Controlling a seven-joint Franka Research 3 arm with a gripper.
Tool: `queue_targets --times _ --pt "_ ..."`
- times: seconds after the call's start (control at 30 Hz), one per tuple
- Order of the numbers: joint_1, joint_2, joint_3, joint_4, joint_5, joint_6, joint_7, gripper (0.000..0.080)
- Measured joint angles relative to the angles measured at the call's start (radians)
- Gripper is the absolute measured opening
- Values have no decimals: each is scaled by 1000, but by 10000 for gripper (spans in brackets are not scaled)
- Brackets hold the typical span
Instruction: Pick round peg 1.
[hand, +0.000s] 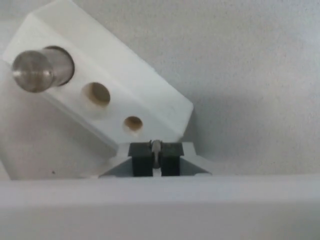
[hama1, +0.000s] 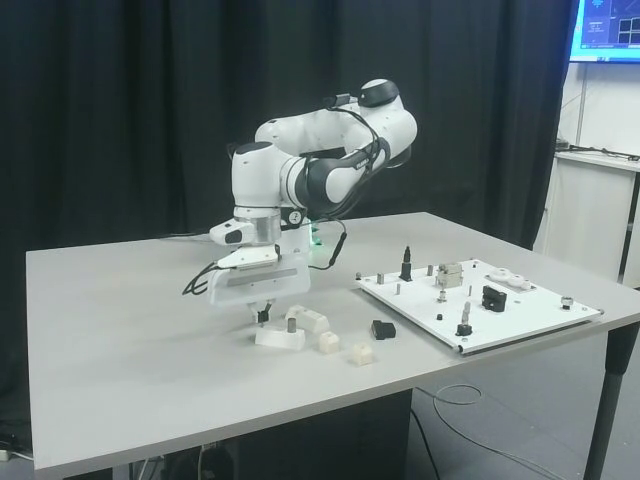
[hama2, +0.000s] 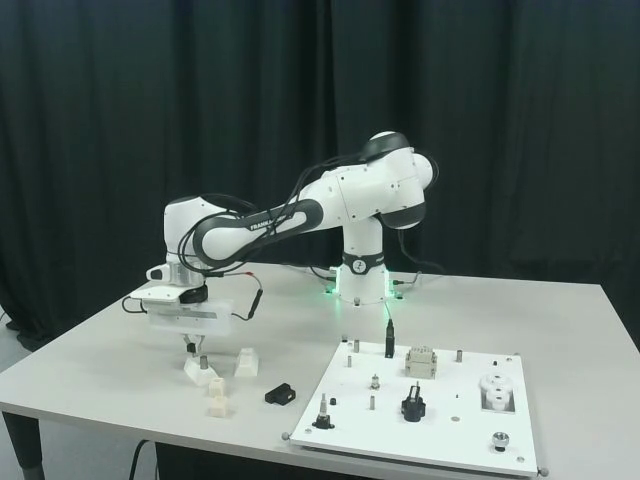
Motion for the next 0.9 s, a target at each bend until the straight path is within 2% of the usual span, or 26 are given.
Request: queue_targets --times 0.03,0.4,0.9 --pt "0 0 -1 0 0 0 1 32" --pt "11 0 -20 -13 1 0 24 32" --pt "47 0 -77 -24 -4 -27 70 30"
